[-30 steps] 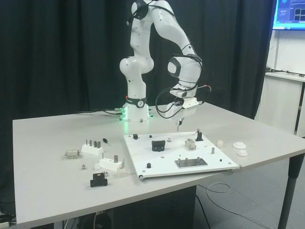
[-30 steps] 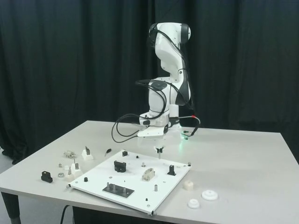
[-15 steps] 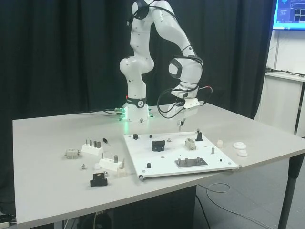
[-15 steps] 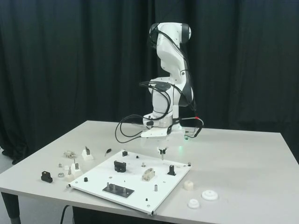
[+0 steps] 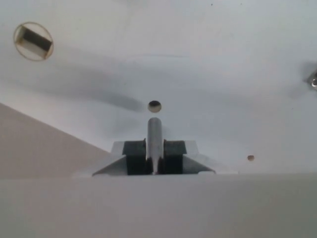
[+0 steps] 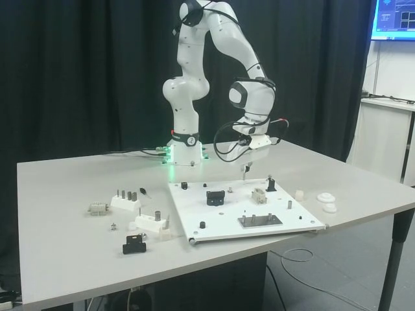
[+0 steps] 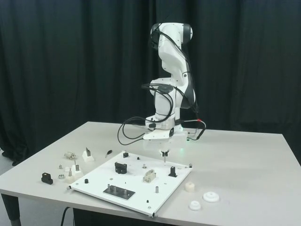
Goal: Insert round peg 2.
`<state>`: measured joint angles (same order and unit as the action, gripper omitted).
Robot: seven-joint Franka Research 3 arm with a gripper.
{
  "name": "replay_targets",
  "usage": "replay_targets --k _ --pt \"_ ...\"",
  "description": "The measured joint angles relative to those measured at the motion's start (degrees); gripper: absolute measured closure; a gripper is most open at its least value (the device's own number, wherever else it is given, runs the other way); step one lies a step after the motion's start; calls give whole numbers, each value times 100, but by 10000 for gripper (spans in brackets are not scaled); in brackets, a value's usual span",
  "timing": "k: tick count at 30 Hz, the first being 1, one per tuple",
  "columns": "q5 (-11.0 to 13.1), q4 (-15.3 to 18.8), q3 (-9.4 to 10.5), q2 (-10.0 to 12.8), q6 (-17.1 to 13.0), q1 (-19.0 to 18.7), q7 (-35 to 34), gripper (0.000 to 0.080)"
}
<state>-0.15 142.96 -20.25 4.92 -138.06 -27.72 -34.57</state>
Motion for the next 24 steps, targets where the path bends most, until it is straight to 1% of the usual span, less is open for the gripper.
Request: replay_targets --k 10,24 --pt "15 95 43 9 -122 0 -19 734" --pt "26 114 87 91 -222 0 -74 734"
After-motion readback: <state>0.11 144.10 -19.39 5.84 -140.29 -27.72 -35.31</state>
